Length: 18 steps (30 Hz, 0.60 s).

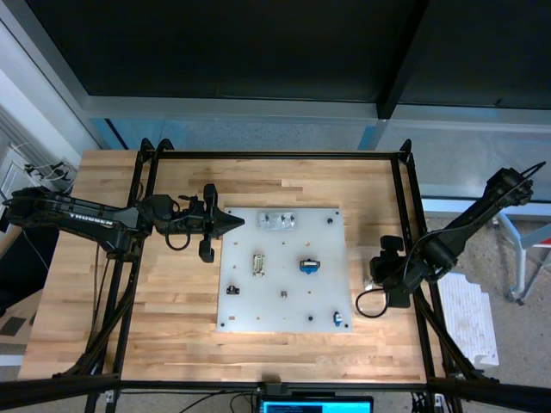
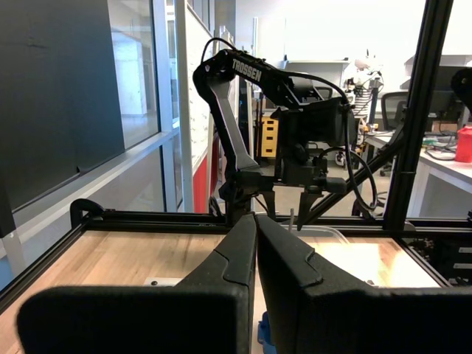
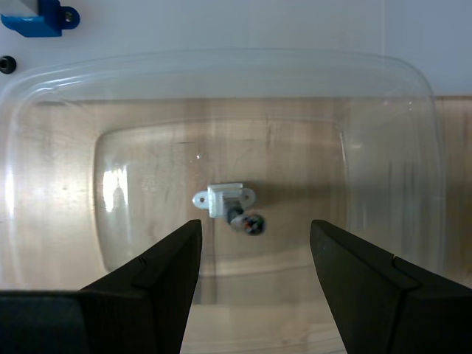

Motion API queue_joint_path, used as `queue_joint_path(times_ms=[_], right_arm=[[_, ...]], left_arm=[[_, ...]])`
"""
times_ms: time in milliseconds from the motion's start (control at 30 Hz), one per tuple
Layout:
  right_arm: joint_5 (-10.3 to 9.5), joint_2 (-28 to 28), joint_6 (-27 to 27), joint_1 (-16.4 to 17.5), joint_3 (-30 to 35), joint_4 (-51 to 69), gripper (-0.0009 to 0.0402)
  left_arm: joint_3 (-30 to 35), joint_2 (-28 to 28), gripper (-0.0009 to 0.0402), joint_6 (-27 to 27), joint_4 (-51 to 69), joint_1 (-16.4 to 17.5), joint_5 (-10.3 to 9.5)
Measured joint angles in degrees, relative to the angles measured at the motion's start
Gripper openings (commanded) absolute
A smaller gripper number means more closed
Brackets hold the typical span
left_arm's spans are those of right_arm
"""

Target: Pick the RJ45 connector and install on taskboard

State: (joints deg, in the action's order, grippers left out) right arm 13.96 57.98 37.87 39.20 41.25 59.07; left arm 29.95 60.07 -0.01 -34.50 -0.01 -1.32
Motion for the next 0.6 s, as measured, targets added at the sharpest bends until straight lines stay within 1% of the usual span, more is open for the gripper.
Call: queue_joint_path(times_ms=[200,300,433,600], right_arm=[[-0.35,0.31,-1.11,-0.59,-1.95,-3.39,0.0204],[-1.44,0.31,-0.92,-0.61,-3.19,-4.92,0.0204],[-1.86,0.31,-0.90,-0.61,-4.44,-6.47,0.0203],[-2.23,0.31,-0.90,-0.61,-5.33,-7.41,0.0188]], left_arm=[[0.00,0.00,0.0000,-0.02,-0.02,0.00,0.00],[0.00,0.00,0.0000,0.00,-0.02,0.00,0.00],[0.00,0.00,0.0000,-0.02,-0.02,0.00,-0.02],[-0.02,0.02,0.0000,0.00,-0.02,0.00,0.00]])
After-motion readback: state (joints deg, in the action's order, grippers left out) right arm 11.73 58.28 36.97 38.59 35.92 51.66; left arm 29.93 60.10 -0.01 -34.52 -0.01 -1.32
